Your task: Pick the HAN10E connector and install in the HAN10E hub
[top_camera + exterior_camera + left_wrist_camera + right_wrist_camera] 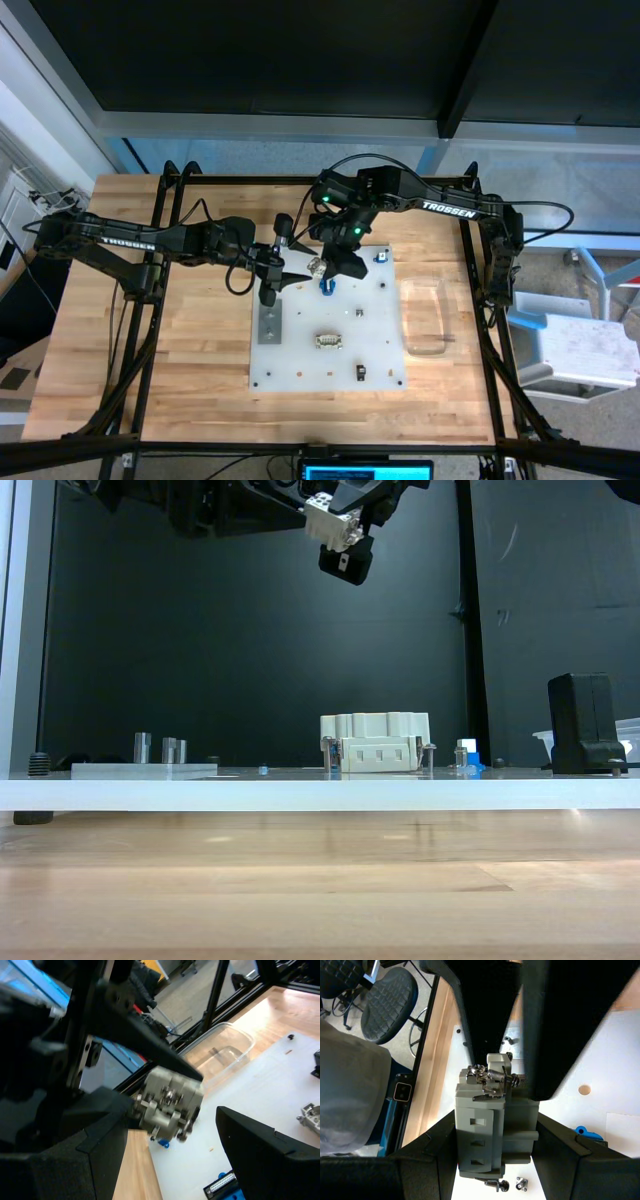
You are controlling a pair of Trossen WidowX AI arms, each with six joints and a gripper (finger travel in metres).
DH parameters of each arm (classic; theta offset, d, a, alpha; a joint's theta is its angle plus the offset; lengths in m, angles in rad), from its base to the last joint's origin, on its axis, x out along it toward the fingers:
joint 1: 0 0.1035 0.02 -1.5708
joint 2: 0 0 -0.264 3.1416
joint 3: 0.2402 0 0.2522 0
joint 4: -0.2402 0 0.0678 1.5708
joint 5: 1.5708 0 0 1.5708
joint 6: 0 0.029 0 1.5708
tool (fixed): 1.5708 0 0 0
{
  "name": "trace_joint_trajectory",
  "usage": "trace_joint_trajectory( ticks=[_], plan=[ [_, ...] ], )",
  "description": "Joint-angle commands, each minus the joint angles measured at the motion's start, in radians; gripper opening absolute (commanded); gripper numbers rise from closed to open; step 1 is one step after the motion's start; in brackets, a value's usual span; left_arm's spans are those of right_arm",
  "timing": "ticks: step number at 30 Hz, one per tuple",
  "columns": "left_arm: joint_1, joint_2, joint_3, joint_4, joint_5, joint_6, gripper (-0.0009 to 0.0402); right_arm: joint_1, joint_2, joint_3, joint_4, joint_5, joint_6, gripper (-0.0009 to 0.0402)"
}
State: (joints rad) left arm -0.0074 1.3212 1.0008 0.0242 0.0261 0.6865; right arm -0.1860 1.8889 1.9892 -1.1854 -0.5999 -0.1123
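1. Wooden tabletop (320,880) filled the foreground of the low view, with the white plate (320,790) seen edge-on beyond it. The HAN10E hub (375,743) stood bolted to the plate with nothing seated in it. High above hung the HAN10E connector (328,520), pinched by the right gripper (342,542). On this evidence the pick was judged done, while lowering, aligning and seating were left to do.
2. High view: the right gripper hovered over the far part of the plate, well apart from the hub, which sat toward the near edge. The left gripper (282,283) reached in from the left, just beside the connector. A clear plastic tub (425,318) rested on the tabletop just right of the plate, and nothing could be seen inside it. A grey metal block (268,325) lay at the plate's left edge.
3. Left wrist view: the left gripper's fingers (265,1150) were spread wide with the connector between them. One finger stood clear of it, but contact on the other side could not be told.
4. Right wrist view: the right gripper's fingers (435,1165) were pressed against the connector's two long flanks, its spring-latch end pointing away from the camera.
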Motion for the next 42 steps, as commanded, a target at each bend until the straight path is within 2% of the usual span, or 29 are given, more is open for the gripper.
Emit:
trace_joint_trajectory(
  ticks=[1, 3, 10, 15, 33, 37, 42],
  plan=[
    [0.000, 0.001, 0.001, 0.002, 0.014, 0.005, 0.0237, 0.001, 0.000, -0.006, 0.009, -0.004, -0.002, 0.0095],
    [0.000, 0.001, 0.001, 0.003, 0.031, 0.013, 0.0232, 0.000, 0.000, -0.006, 0.020, -0.004, -0.001, 0.0095],
    [0.000, 0.001, 0.001, 0.003, 0.039, 0.032, 0.0213, 0.000, 0.003, -0.006, 0.048, -0.004, 0.000, 0.0095],
    [0.000, 0.008, 0.001, 0.002, 0.081, 0.034, 0.0194, -0.002, 0.005, -0.006, 0.054, -0.004, 0.001, 0.0095],
    [-0.003, 0.009, 0.000, -0.019, 0.086, 0.033, 0.0122, -0.004, 0.003, -0.003, 0.074, -0.006, 0.018, 0.0096],
    [-0.005, 0.009, 0.001, -0.019, 0.087, 0.033, 0.0108, -0.004, 0.003, -0.003, 0.074, -0.008, 0.019, 0.0122],
    [-0.006, 0.009, 0.001, -0.019, 0.087, 0.032, 0.0101, -0.004, 0.003, -0.003, 0.072, -0.007, 0.027, 0.0197]
  ],
)
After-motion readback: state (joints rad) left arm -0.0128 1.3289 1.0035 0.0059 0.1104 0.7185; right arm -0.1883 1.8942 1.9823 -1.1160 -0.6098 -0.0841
